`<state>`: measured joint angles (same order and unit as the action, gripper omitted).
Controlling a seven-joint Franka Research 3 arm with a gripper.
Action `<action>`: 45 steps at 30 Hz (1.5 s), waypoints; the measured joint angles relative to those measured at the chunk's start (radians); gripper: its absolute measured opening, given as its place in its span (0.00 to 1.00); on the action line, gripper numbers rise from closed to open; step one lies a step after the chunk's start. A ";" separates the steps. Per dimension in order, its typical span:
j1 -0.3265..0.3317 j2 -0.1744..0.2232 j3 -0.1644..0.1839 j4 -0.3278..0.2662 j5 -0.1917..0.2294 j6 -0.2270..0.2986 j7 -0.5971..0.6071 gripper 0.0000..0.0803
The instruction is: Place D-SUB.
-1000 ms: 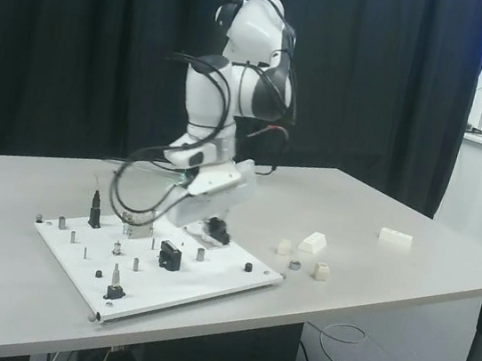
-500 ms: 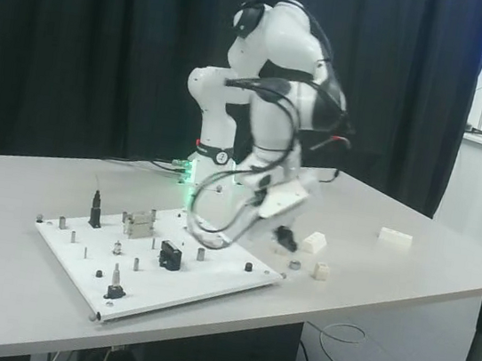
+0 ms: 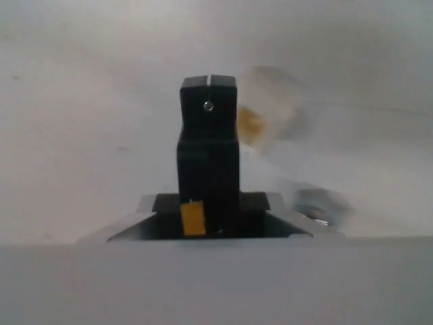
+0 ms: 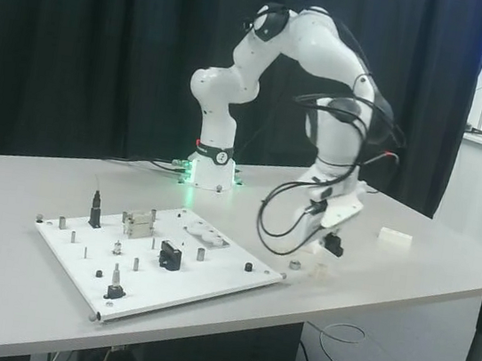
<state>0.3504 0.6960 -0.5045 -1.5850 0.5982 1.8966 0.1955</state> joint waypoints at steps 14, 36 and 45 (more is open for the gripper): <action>0.179 -0.059 0.001 -0.178 -0.032 0.212 0.145 0.19; 0.321 -0.163 0.002 -0.410 -0.113 0.494 0.245 0.19; 0.323 -0.162 0.016 -0.418 -0.156 0.514 0.265 0.19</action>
<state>0.6737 0.5336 -0.4883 -2.0034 0.4422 2.4108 0.4607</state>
